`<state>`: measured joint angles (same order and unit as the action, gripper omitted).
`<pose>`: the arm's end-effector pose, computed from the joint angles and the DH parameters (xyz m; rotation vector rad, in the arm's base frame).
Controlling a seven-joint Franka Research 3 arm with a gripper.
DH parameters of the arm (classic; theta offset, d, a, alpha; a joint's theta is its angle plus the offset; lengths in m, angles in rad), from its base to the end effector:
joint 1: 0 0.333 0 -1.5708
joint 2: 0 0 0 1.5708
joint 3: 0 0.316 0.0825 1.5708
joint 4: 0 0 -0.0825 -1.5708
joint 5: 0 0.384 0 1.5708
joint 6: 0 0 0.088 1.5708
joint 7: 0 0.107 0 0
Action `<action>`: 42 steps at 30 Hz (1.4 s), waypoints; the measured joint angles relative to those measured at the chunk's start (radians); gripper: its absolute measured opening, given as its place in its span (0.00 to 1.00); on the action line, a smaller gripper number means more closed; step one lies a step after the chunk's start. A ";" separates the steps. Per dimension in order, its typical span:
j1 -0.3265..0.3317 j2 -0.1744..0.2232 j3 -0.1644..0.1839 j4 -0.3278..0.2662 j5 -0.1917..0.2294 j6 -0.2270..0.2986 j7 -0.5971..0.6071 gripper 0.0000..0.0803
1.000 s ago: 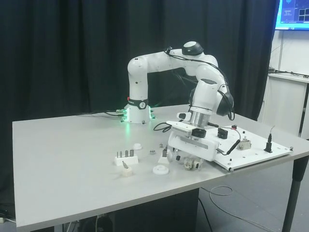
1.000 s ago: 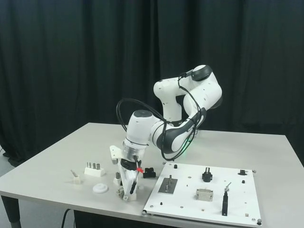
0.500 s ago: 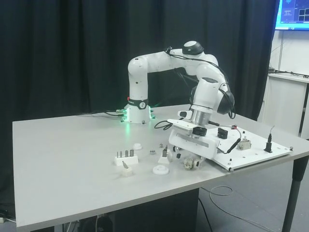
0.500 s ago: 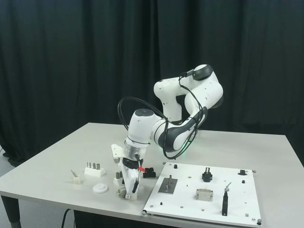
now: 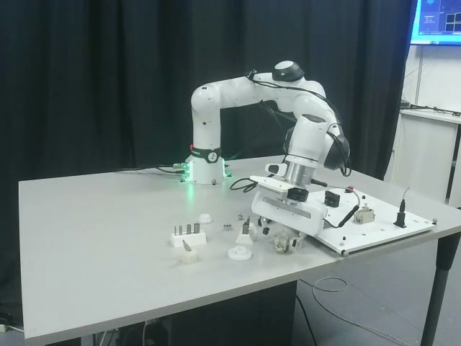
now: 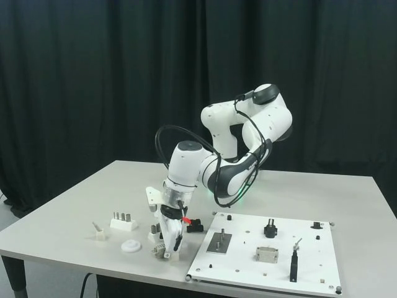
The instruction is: Pick waterproof.
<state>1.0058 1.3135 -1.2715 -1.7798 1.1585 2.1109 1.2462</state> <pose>0.6432 -0.0311 0.1919 1.7918 -2.3942 0.3686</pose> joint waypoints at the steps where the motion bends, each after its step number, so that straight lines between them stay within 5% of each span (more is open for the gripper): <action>1: 0.000 0.000 0.000 0.000 0.000 0.000 0.000 1.00; 14: -0.007 0.003 0.022 -0.001 0.000 0.036 -0.005 1.00; 15: -0.007 0.003 0.024 -0.001 0.000 0.039 -0.006 0.86; 20: -0.008 0.004 0.025 -0.001 0.000 0.042 -0.006 0.86; 21: -0.009 0.004 0.025 -0.001 0.000 0.042 -0.006 0.62; 26: -0.011 0.004 0.025 0.000 0.001 0.045 -0.006 0.62; 27: -0.011 0.004 0.024 0.000 0.001 0.046 -0.006 0.39; 42: -0.018 0.002 -0.002 0.014 0.001 0.068 -0.006 0.39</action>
<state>0.9874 1.3151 -1.2732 -1.7655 1.1596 2.1788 1.2406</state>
